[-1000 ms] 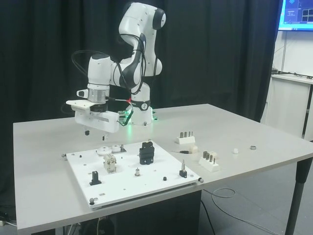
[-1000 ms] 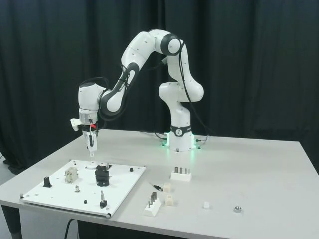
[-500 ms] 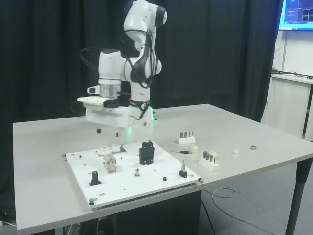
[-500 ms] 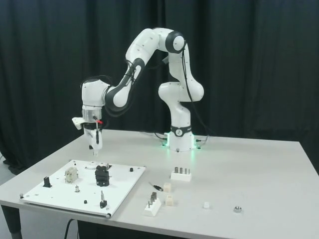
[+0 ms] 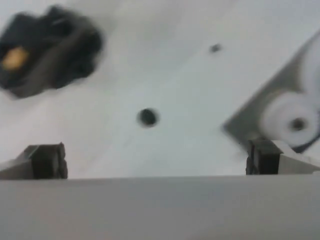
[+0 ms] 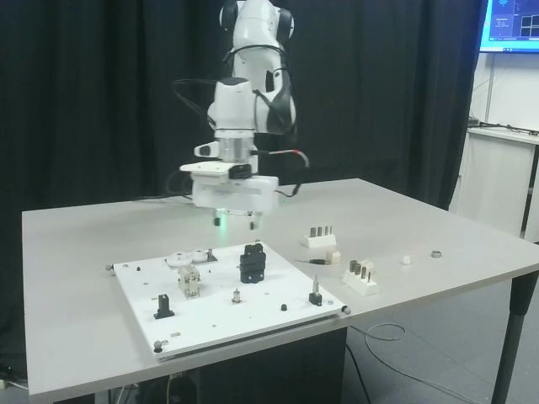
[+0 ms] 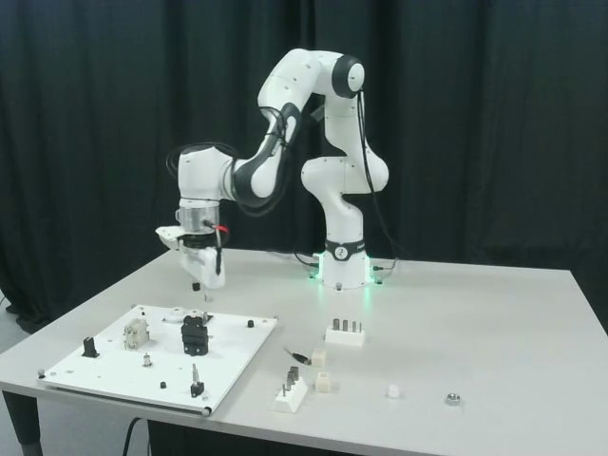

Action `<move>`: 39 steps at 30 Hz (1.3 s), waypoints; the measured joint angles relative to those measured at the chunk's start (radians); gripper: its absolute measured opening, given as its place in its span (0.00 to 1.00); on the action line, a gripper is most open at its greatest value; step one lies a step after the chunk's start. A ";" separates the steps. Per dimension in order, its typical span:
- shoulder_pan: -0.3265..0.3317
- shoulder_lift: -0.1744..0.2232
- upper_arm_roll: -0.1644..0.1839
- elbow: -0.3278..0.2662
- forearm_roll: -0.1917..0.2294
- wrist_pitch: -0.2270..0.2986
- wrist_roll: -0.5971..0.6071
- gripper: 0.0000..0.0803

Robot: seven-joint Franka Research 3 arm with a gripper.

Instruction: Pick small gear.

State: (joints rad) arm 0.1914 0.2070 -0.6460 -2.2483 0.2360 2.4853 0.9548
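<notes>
The small gear [image 5: 290, 120] is white with a toothed rim and a centre hole, and sits on the white board [image 6: 253, 316] beside a larger white gear [image 5: 314, 65]. In the room views the two gears [image 6: 189, 257] [image 7: 179, 316] lie near the board's far edge. My gripper [image 6: 234, 224] [image 7: 199, 284] hangs above that far edge, between the gears and a black block [image 6: 253, 263]. It is open and holds nothing [image 5: 155, 159], and the small gear is just beyond one fingertip [image 5: 262, 156].
On the board stand the black block [image 7: 195, 334], a small white fixture [image 6: 189, 280], a black post [image 6: 163, 306] and several pegs. Two white pin holders [image 6: 320, 238] [image 6: 360, 276], a small white piece [image 6: 405, 260] and a grey ring [image 6: 436, 252] lie on the grey table.
The arm has swung across from beyond the board's far left corner to above its far edge near the black block. The gripper stays open.
</notes>
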 joint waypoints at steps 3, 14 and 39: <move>0.038 -0.004 0.000 0.001 0.000 0.000 0.038 1.00; 0.166 -0.005 0.001 0.008 -0.001 0.006 0.159 1.00; 0.374 0.067 0.056 0.062 -0.002 0.026 0.497 1.00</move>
State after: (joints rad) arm 0.5655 0.2742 -0.5904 -2.1858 0.2340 2.5113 1.4520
